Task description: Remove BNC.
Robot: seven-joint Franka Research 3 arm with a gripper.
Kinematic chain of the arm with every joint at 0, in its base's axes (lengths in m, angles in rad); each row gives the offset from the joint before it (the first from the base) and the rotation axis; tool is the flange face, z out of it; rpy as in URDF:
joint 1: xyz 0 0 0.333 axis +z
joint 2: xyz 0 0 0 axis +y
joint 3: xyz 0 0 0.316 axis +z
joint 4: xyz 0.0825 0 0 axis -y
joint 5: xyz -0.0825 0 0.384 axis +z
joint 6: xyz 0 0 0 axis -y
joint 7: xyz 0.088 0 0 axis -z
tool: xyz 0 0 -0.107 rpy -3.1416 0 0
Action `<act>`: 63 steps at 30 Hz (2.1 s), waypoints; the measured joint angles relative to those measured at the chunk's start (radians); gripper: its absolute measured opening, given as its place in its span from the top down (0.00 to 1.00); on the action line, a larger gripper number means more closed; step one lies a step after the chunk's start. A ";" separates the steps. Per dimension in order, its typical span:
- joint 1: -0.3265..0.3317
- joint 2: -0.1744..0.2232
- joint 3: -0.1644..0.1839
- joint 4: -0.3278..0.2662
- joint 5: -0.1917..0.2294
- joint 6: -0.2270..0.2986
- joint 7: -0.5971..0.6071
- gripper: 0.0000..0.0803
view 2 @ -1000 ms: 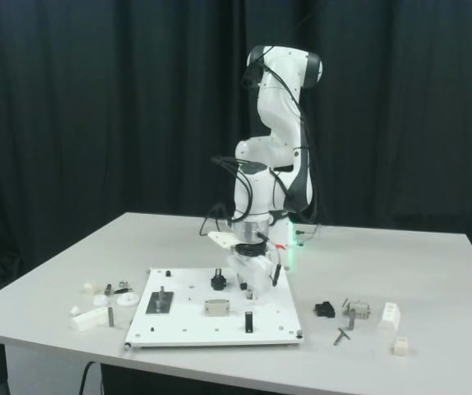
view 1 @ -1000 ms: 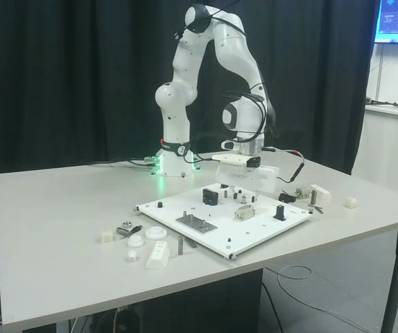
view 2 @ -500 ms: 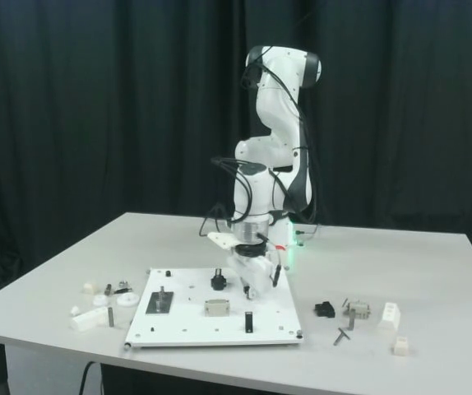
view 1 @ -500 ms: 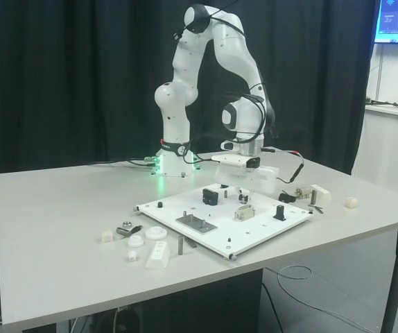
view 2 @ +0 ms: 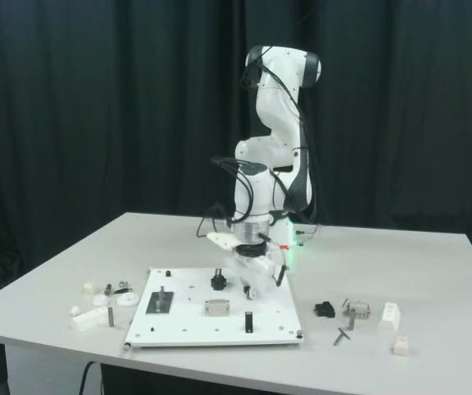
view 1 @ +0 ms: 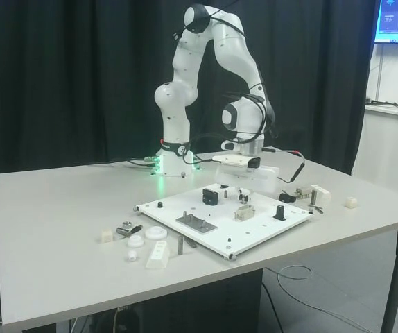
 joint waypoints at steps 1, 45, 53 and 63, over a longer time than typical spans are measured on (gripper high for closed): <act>-0.003 0.000 0.003 0.000 -0.001 0.001 -0.020 0.85; -0.113 -0.016 0.095 0.008 0.018 -0.023 -1.237 0.85; -0.117 -0.016 0.097 0.010 0.021 -0.031 -1.440 0.85; -0.121 -0.015 0.098 0.016 0.031 -0.044 -1.662 0.85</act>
